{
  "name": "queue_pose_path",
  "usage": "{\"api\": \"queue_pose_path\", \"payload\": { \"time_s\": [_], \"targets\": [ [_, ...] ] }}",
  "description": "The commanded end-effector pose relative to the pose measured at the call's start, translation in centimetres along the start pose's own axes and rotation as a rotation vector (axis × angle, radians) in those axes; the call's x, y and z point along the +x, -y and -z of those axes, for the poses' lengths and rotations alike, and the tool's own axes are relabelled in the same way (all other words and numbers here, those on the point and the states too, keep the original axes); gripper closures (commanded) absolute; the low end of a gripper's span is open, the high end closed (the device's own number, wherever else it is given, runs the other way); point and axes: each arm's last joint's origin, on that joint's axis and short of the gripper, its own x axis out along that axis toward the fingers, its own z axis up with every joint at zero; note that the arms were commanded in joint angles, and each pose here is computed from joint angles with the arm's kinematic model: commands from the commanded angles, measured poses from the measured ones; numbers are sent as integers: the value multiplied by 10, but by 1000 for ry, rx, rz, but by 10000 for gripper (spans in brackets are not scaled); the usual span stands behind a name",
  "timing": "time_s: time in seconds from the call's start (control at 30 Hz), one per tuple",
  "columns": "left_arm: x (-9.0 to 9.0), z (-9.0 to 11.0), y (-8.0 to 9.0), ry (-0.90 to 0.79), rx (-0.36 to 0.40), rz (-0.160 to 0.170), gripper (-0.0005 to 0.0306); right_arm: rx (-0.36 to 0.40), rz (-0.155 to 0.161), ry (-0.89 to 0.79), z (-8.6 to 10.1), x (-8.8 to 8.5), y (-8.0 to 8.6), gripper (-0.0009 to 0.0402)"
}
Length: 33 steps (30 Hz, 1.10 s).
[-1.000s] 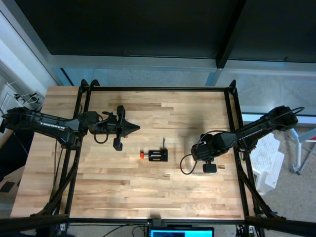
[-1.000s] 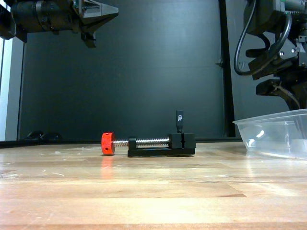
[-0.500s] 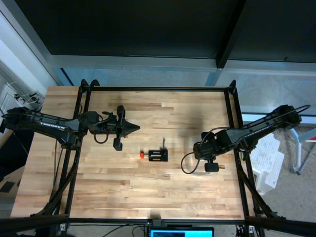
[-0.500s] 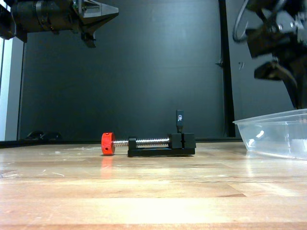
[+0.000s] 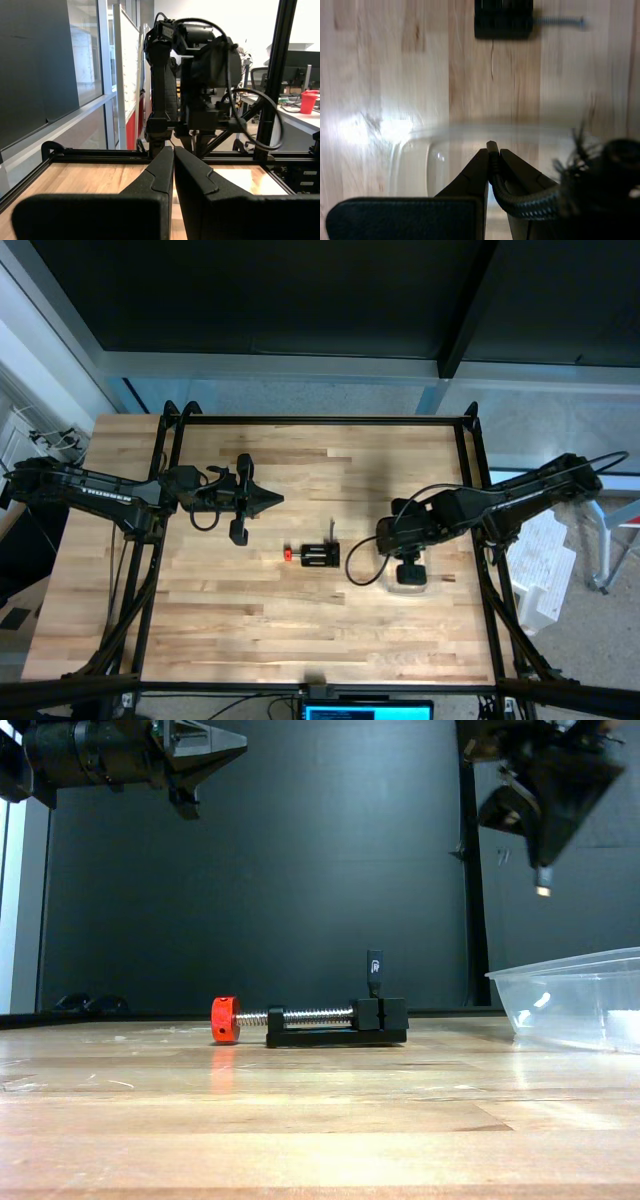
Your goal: Pick the USB-C connector and install on taskboard
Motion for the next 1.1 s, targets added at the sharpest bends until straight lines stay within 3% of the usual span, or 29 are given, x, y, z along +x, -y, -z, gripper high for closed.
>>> {"api": "queue_pose_path", "payload": {
  "time_s": [0.03,0.57,0.73,1.1],
  "targets": [
    [0,0,0,0,0,0,300,16,5,-7,-15,3,-2,393],
    [0,0,0,0,0,0,300,95,41,-52,-83,34,4,393],
    [0,0,0,0,0,0,300,106,56,-81,-96,40,6,393],
    [0,0,0,0,0,0,300,81,58,-73,-121,56,8,394]
  ]
}}
